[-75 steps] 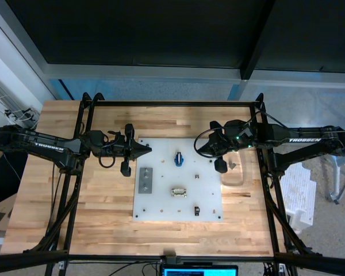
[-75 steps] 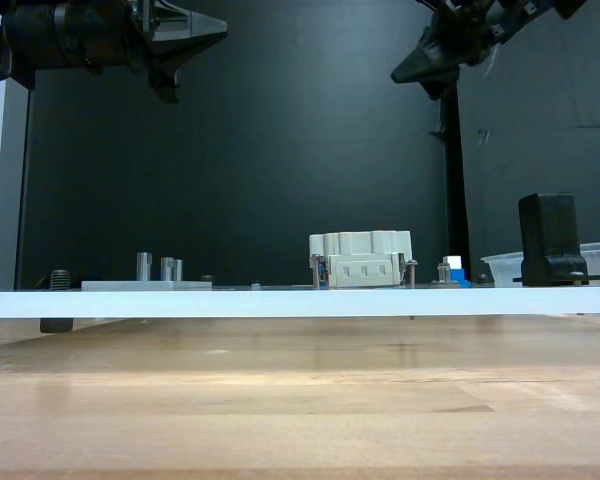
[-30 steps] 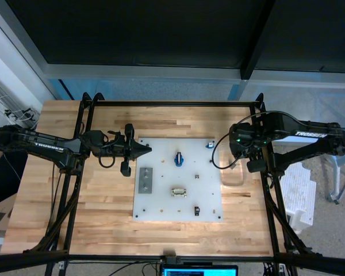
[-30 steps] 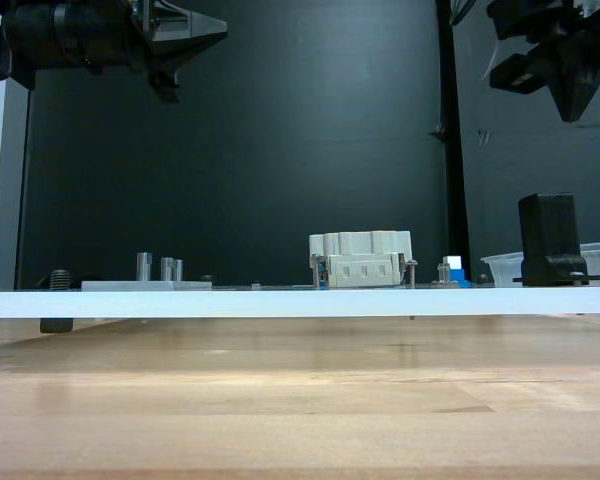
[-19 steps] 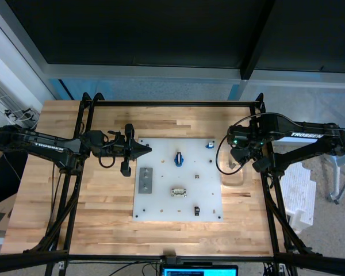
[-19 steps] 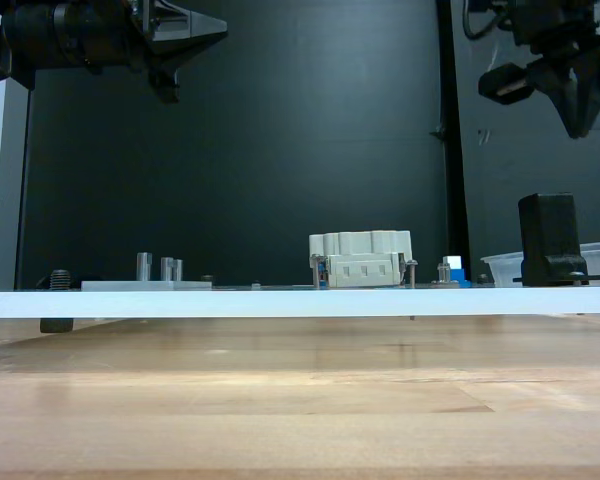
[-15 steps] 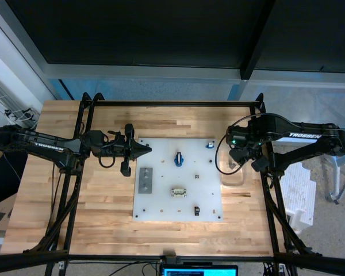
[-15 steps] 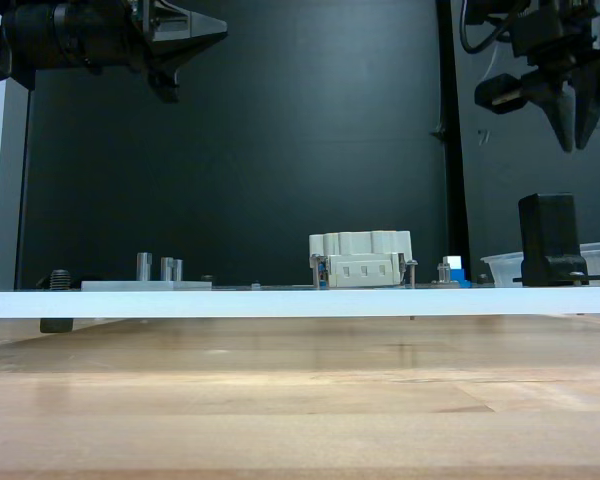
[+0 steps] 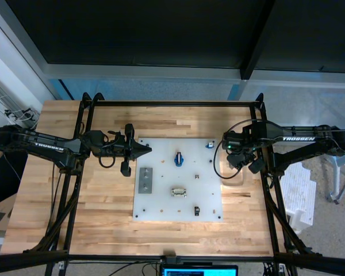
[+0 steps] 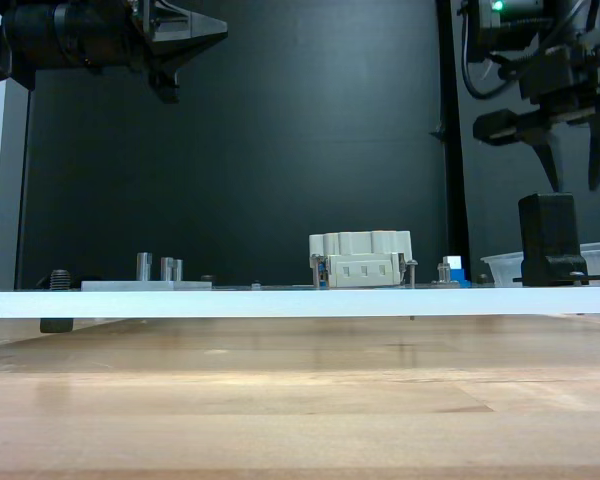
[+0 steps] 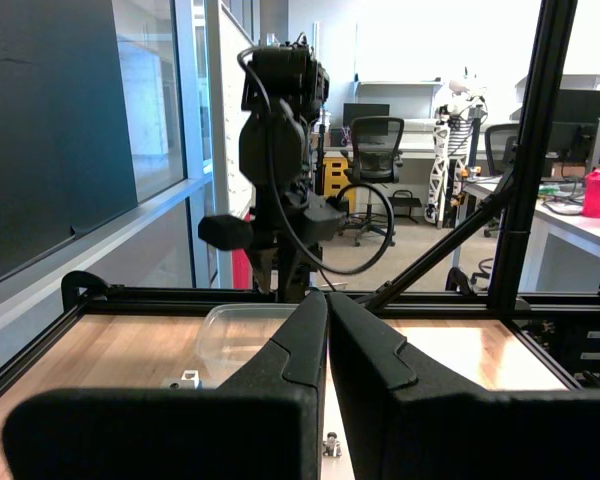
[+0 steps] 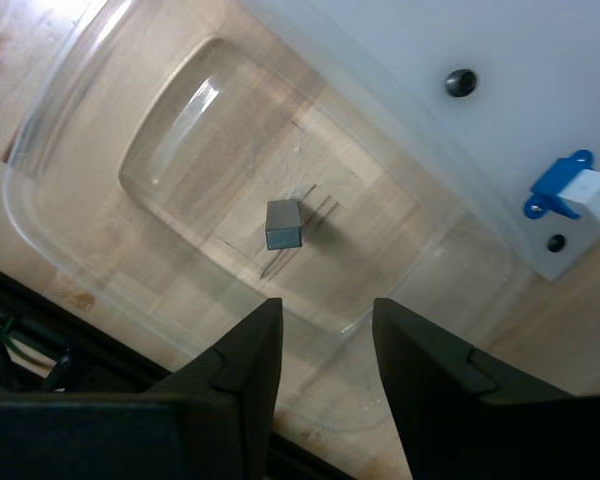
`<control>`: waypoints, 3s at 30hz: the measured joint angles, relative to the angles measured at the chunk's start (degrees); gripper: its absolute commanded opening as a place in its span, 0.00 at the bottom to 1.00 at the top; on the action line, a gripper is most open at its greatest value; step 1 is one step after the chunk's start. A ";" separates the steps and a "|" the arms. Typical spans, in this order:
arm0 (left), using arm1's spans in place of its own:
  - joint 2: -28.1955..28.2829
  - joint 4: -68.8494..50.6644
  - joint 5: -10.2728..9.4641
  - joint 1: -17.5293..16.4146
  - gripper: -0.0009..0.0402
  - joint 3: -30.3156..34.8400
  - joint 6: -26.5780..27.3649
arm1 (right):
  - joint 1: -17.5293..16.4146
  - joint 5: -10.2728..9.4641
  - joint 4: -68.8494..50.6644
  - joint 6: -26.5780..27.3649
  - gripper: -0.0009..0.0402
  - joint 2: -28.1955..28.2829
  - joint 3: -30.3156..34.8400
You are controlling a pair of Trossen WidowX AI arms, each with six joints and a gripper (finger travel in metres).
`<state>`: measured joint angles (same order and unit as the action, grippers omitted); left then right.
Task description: Pick the 16mm bar and install on taskboard
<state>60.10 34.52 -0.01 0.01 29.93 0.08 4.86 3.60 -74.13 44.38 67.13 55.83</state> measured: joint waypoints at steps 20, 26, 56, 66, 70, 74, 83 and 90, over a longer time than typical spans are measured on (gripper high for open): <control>0.00 0.00 -0.02 0.00 0.02 0.02 -0.02 | -0.48 -0.11 7.85 0.04 0.49 0.00 -8.50; 0.00 0.00 -0.02 0.00 0.02 0.00 0.00 | -1.11 -0.13 9.53 0.00 0.49 0.04 -9.92; 0.00 0.00 0.00 0.00 0.02 0.02 0.00 | -1.38 -0.17 19.54 0.02 0.49 2.08 -16.70; 0.00 0.00 -0.02 0.00 0.02 0.00 -0.02 | -1.46 -0.26 20.41 -0.35 0.49 2.75 -17.62; 0.00 0.00 0.00 0.00 0.02 0.02 0.00 | -1.46 -0.42 20.85 -0.37 0.49 2.78 -17.92; 0.00 0.00 -0.02 0.00 0.02 0.02 -0.02 | -1.49 -0.79 20.94 -0.46 0.49 2.78 -18.01; 0.00 0.02 -0.02 0.00 0.02 0.02 -0.02 | -1.49 -0.76 21.55 -0.46 0.49 2.78 -18.71; 0.00 0.02 0.00 0.00 0.02 0.00 -0.02 | -1.49 -0.68 21.77 -0.46 0.44 2.78 -18.71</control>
<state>60.10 34.54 -0.01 0.01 29.93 0.05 3.38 2.92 -52.36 43.92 69.91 37.12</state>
